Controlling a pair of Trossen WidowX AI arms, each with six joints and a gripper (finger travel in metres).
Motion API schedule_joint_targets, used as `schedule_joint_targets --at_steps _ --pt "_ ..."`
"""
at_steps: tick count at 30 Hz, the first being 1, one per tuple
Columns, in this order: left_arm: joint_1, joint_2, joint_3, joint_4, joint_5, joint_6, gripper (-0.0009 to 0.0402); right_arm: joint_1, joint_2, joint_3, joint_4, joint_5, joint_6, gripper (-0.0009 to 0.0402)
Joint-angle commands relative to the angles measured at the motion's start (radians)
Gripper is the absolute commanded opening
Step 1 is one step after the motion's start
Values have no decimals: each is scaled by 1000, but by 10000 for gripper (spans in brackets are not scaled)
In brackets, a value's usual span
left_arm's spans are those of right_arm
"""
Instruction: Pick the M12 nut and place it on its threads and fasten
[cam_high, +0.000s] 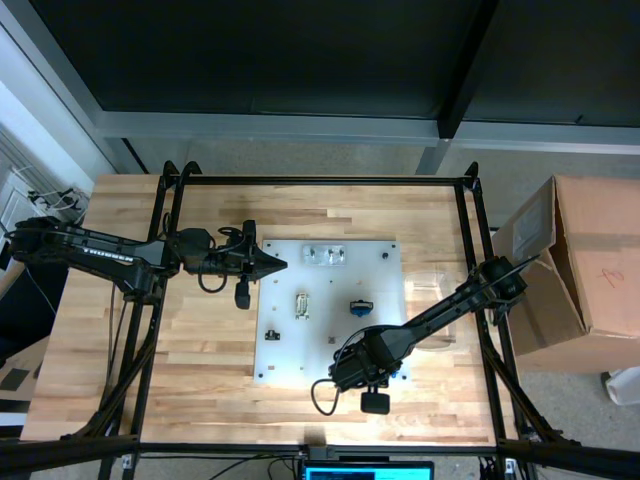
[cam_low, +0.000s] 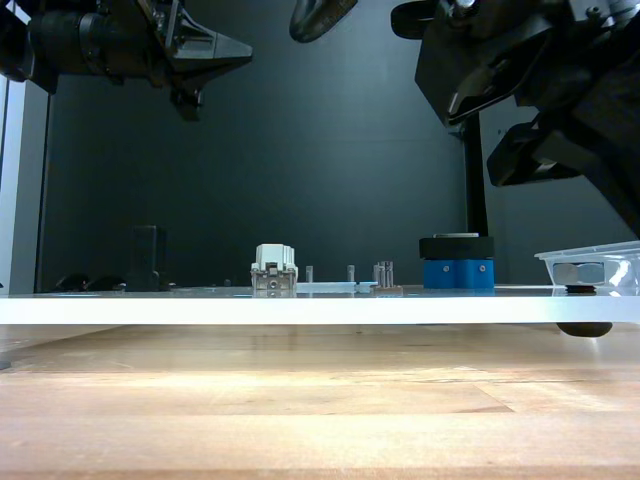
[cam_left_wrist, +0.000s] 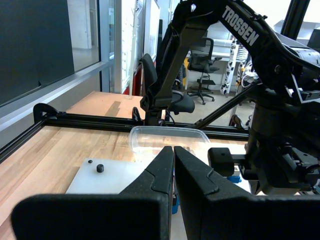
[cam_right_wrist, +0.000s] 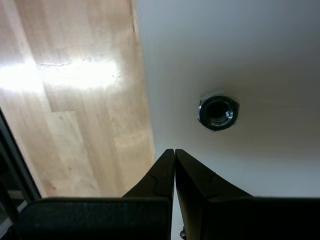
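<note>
Near the board's near right edge, the M12 nut (cam_right_wrist: 218, 112) sits on its stud (cam_low: 578, 289). The right wrist view shows its hex ring around a dark centre. The low view shows a thin black band under it, so I cannot tell whether it is run fully down.

The right gripper (cam_right_wrist: 174, 150) hangs above the board just beside the nut. Its fingers are pressed together and hold nothing. The left gripper (cam_high: 272, 264) is raised over the board's far left part, fingers also together and empty.

By my reading, placing is done and fastening is the step in hand. The next move would call for parting the right fingers, centring them over the nut's flats, descending squarely, then gripping and turning. Any tilt could bind the thread.

The white board (cam_high: 290, 350) lies on a pale wooden bench (cam_high: 200, 400) ringed by a black frame (cam_high: 320, 180). A clear tray (cam_left_wrist: 145, 142) stands at the board's right edge, a blue-and-black fixture (cam_low: 457, 272) and a white connector (cam_low: 274, 270) mid-board. A cardboard box (cam_high: 580, 270) stands past the bench's right edge. Beyond the bench are windows and office chairs (cam_left_wrist: 202, 70).
</note>
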Motion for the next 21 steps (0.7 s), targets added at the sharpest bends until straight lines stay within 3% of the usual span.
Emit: schedule_joint_targets --at_steps 1,8,13,21 --pt "0 0 0 0 0 0 0 -1 -4 2 -12 38 8 0" --pt "0 0 0 0 0 0 0 -2 -23 2 -41 170 50 0" --pt "0 0 0 0 0 0 0 -2 -26 -1 -38 221 45 0" --pt "0 0 0 0 0 0 0 -2 -21 -16 8 218 27 0"
